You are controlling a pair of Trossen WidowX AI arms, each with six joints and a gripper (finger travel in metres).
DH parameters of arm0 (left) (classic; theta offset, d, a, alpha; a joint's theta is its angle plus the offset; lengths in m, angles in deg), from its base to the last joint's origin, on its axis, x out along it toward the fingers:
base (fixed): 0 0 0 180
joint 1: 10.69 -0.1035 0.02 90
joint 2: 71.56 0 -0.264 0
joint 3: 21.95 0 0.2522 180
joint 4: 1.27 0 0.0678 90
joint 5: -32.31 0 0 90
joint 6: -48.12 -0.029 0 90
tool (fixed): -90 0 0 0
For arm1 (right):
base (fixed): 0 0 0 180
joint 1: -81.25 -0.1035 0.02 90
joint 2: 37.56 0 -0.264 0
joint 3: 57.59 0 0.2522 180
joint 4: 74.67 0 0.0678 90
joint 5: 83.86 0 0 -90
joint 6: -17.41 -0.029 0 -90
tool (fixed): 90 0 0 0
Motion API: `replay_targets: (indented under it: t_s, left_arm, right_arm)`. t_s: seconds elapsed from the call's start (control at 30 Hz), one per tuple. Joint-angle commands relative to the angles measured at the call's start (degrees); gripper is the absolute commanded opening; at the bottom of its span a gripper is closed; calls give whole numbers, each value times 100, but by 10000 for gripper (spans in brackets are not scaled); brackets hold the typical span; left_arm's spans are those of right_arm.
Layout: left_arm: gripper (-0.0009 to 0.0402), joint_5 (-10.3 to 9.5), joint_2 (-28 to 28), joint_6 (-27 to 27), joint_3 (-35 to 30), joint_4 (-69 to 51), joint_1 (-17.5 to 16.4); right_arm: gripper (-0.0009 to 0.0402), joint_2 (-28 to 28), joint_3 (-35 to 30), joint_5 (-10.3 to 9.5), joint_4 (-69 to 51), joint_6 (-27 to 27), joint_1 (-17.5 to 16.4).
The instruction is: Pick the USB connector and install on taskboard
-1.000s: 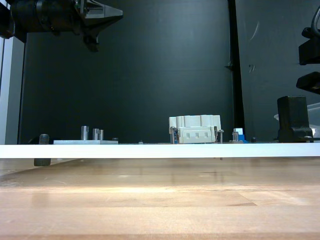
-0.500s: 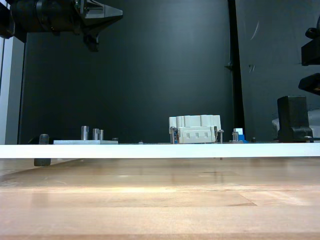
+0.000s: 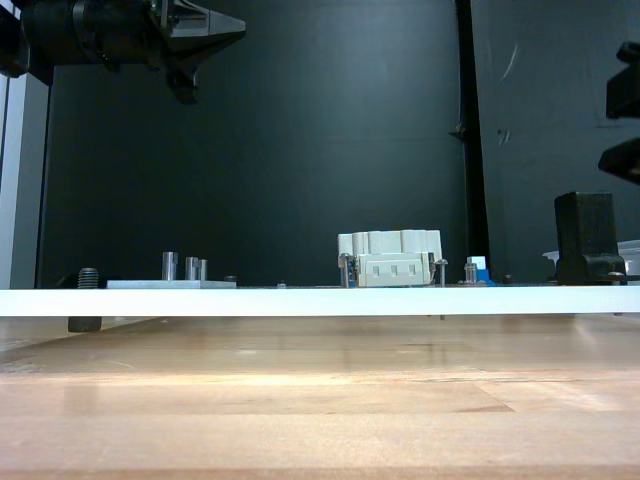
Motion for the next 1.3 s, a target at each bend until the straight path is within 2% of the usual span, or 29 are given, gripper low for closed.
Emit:
replay_targets:
  t_s: [0.03,0.33,0.6,0.63,0.73,0.93,1.3]
  left_arm:
    - [0,2,0,-2,0,2,0]
    - [0,2,0,-2,0,2,0]
    - [0,2,0,-2,0,2,0]
    - [0,2,0,-2,0,2,0]
    - [0,2,0,-2,0,2,0]
    - [0,0,0,-2,-2,2,0]
    - [0,2,0,-2,-2,4,0]
  right_arm:
    - [0,9,-238,-103,-247,42,2]
    - [0,463,-1182,-111,-988,122,2]
    - [0,1434,-1967,-120,-898,90,7]
    - [0,1578,-2072,-144,-839,90,7]
    - [0,1987,-2378,-417,-601,90,13]
    - [0,2745,-3023,-675,-507,-24,20]
    - [0,3700,-3958,-649,-501,-39,59]
